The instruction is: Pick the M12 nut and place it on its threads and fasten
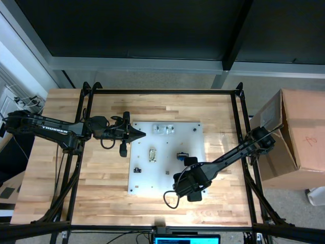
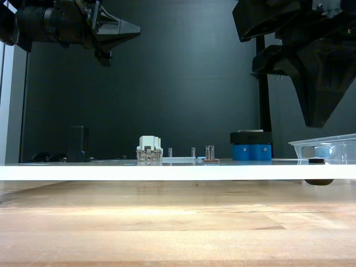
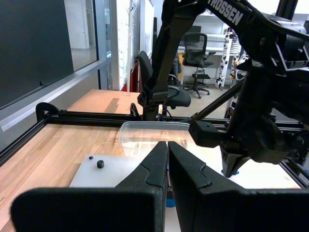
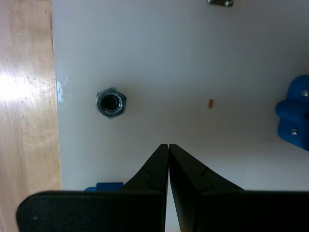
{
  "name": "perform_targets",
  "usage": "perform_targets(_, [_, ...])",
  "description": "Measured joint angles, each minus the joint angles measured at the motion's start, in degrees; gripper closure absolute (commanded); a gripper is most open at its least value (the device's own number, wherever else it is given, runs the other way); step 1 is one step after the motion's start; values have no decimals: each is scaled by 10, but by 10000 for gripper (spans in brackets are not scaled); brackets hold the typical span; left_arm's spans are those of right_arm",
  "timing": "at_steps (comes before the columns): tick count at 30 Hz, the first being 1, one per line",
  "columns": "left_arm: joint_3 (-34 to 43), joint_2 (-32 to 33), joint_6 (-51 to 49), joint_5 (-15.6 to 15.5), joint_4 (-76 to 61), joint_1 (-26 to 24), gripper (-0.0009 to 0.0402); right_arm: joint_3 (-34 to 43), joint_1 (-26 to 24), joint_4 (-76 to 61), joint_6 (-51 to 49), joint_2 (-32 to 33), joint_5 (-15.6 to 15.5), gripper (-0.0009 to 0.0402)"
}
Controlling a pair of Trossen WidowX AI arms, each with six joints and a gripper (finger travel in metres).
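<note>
The silver M12 nut (image 4: 111, 102) sits on the white board (image 4: 203, 72) near its wooden-table edge, its hole dark. In the low view the nut (image 2: 321, 151) rests on its stud, with only a thin black part (image 2: 317, 161) showing beneath it. My right gripper (image 4: 168, 145) hangs just above and beside the nut, shut with nothing between its fingers; its dark body (image 2: 321, 123) points down over the nut. In the high view the right gripper (image 1: 189, 184) hides the nut. My left gripper (image 1: 143, 134) hovers high over the board's far left edge, shut and empty (image 3: 167, 144).
A clear tray (image 2: 328, 146) stands behind the stud. A blue block (image 2: 251, 151), a short silver post (image 2: 209, 151) and a white connector (image 2: 149, 151) stand on the board. A cardboard box (image 1: 299, 132) sits beyond the table's right edge.
</note>
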Motion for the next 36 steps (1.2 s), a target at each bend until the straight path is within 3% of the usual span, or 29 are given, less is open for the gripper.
perform_targets(4, [0,0,0,0,0,0,393,-23,2,34,2,0,-15,393])
perform_targets(6, [0,0,0,0,0,0,393,-38,3,61,1,0,-70,393])
perform_targets(9, [0,0,0,0,0,0,393,-52,2,104,-19,0,-196,393])
perform_targets(11, [0,0,0,0,0,0,393,-54,3,112,-19,0,-216,393])
perform_targets(14, [0,0,0,0,0,0,393,-55,3,112,-19,1,-208,393])
perform_targets(16, [0,0,0,0,0,0,393,-54,2,106,-19,1,-186,393])
perform_targets(21, [0,0,0,0,0,0,393,-35,3,57,-17,1,-121,393])
perform_targets(27, [0,0,0,0,0,0,393,-23,3,22,-14,-2,-17,393])
perform_targets(36, [0,0,0,0,0,0,393,-24,3,29,-10,-2,-17,393])
